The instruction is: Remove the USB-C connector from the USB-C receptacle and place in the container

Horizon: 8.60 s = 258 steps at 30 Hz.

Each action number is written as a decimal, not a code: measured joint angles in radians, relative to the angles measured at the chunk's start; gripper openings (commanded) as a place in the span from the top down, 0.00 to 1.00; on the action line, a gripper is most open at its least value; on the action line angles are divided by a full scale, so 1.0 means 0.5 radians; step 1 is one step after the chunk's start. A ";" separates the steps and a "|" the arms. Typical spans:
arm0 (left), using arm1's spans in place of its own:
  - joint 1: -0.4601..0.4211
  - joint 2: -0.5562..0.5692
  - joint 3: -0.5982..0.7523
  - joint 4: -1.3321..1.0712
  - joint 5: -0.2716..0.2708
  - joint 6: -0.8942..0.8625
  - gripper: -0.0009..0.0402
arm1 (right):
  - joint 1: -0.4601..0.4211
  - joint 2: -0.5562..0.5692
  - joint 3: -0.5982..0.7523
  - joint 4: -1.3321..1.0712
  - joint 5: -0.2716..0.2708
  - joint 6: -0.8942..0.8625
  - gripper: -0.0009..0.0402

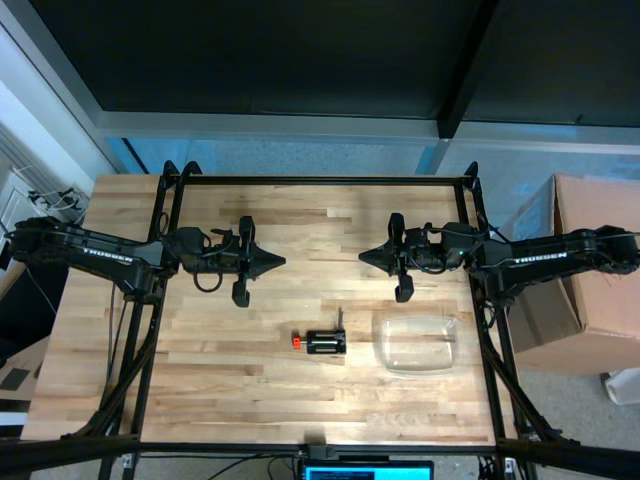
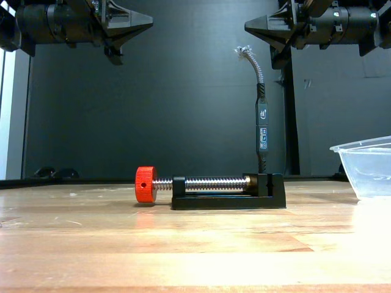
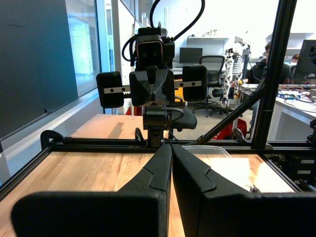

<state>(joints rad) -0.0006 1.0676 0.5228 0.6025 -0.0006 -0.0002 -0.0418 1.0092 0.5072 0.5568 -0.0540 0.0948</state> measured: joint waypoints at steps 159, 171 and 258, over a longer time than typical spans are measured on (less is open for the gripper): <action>0.001 0.001 0.000 -0.001 0.001 0.000 0.98 | 0.743 1.371 2.176 -3.336 0.241 0.395 0.98; 0.001 0.001 -0.001 -0.001 0.001 0.000 0.98 | 0.755 1.371 2.176 -3.334 0.282 0.478 0.77; 0.001 0.001 0.000 -0.001 0.001 0.000 0.98 | 0.812 1.897 2.445 -3.306 0.335 0.345 0.98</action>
<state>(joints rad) -0.0002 1.0679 0.5228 0.6022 -0.0002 -0.0002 0.3641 1.9579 1.7298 -1.0962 0.1135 0.2672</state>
